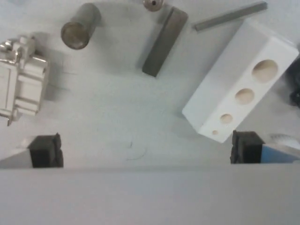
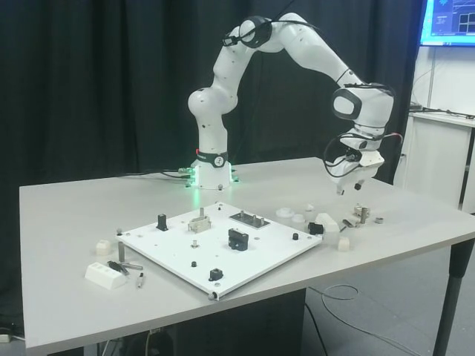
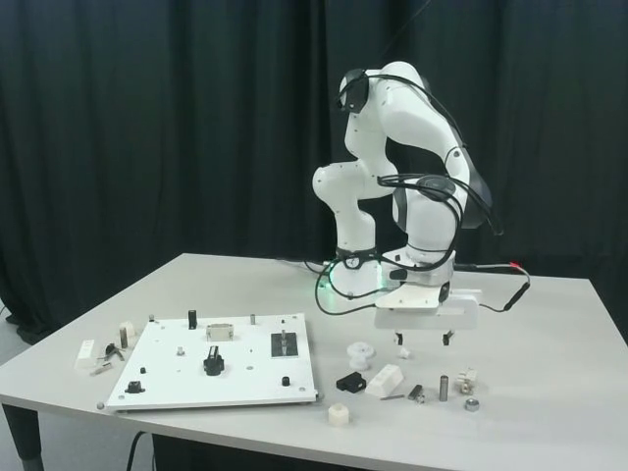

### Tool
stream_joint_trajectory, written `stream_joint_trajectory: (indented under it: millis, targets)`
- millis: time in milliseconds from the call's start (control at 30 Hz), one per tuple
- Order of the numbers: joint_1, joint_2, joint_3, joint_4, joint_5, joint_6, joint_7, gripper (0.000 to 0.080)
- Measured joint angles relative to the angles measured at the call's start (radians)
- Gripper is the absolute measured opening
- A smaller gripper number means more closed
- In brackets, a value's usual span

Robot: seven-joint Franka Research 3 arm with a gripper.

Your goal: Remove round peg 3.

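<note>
The white block lies on the table just beside the claw, near one fingertip, with its row of four round holes facing up. All four holes look empty. A grey round peg lies loose on the table farther out from the claw, well apart from the block, and a second, smaller peg end shows beyond it. Which of these is peg 3 I cannot tell, but judging from the bare holes the pulling-out itself seems done or not called for here; what may be left is only for the arm to move off.

Between the peg and the block lie a grey flat bar and a thin grey rod. A white connector part sits out past the other fingertip.

The claw is wide open and holds nothing; both black fingertips hang above bare table. In the room views the arm reaches out and down from its base, wrist bent so the claw points straight down, hovering clear above the loose parts beside the white board.
</note>
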State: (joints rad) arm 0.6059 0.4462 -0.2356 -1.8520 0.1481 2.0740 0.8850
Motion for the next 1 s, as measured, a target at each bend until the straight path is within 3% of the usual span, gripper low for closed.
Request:
stream_joint_trajectory:
  millis: [500,667,1000]
  targets:
    - [-0.02,-0.019,-0.009,0.005,-0.023,-0.027,-0.021,0.08]
    - [-0.033,-0.029,-0.014,0.005,-0.055,-0.053,-0.022,0.08]
    - [-0.083,-0.057,-0.027,0.003,-0.137,-0.153,-0.06,0.08]
